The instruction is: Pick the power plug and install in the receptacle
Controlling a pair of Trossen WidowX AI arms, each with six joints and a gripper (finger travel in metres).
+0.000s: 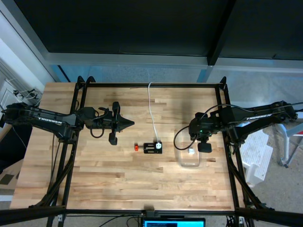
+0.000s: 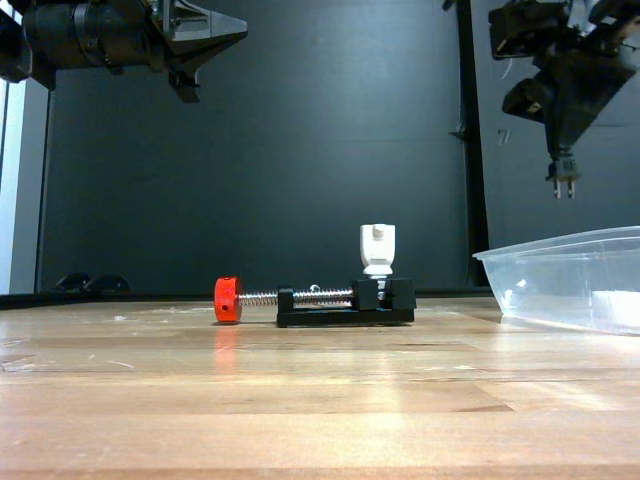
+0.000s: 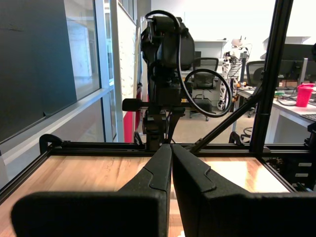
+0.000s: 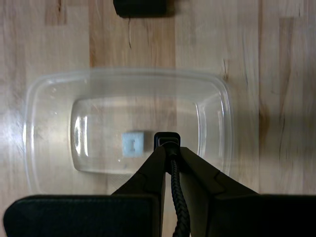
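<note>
Overhead, right gripper (image 4: 170, 150) above tray (image 4: 128, 74), fingers (image 4: 155, 170) clenching power plug (image 2: 564, 172), seemingly upright, prongs down, left gripper (image 3: 171, 147) aloft, clenched.

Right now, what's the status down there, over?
Left gripper shut, parked high at left. Right gripper shut on plug, above tray. Receptacle upright in vise, nothing in between.

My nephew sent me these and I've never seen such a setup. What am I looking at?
A left arm and a right arm, both robots, stand at a wooden table's edges. One picture looks down from above, one looks level along the table, and two come from cameras on the arms. The left hand hovers shut and empty. The right hand grips a black power plug, prongs down, above a clear tray holding a white block. Between the arms, a black vise holds the white receptacle upright.
</note>
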